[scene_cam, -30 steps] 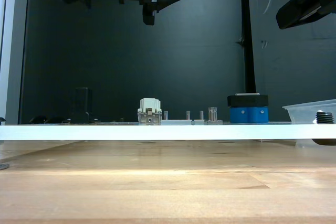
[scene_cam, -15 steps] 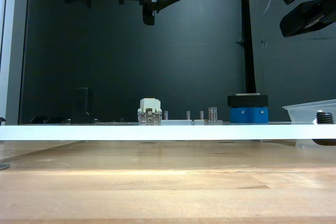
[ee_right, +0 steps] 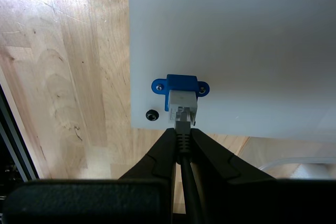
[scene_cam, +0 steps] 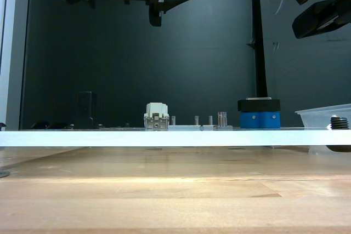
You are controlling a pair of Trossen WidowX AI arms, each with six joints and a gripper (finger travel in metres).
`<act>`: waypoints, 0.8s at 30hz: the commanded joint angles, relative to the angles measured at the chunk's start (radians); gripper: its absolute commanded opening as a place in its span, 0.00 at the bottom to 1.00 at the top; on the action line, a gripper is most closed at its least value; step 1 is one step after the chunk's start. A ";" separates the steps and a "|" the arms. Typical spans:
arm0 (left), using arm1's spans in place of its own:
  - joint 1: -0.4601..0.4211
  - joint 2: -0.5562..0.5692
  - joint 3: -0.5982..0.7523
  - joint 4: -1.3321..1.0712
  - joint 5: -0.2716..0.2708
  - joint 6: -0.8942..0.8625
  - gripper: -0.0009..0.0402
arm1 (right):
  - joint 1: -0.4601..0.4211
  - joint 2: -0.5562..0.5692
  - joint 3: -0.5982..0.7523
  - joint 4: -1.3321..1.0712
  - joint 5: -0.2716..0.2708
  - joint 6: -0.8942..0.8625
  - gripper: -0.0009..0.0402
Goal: Pick the RJ45 connector and install on the taskboard
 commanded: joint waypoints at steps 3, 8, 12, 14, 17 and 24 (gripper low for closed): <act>0.000 0.000 0.000 0.000 0.000 0.000 0.32 | -0.001 -0.008 0.000 0.000 0.000 0.000 0.16; 0.000 0.000 0.000 0.000 0.001 0.000 0.32 | -0.002 -0.024 0.000 -0.003 0.001 0.000 0.23; 0.000 0.000 0.000 0.000 0.000 0.000 0.32 | -0.001 -0.050 0.000 -0.005 0.019 0.000 0.26; 0.000 0.000 0.000 0.000 0.000 0.000 0.32 | -0.001 -0.066 0.000 -0.004 0.021 0.003 0.27; 0.000 0.000 0.000 0.000 0.000 0.000 0.32 | -0.001 -0.099 0.000 -0.005 0.027 0.006 0.29; 0.000 0.000 0.000 0.000 0.000 0.000 0.32 | 0.001 -0.187 -0.003 -0.007 0.029 0.008 0.33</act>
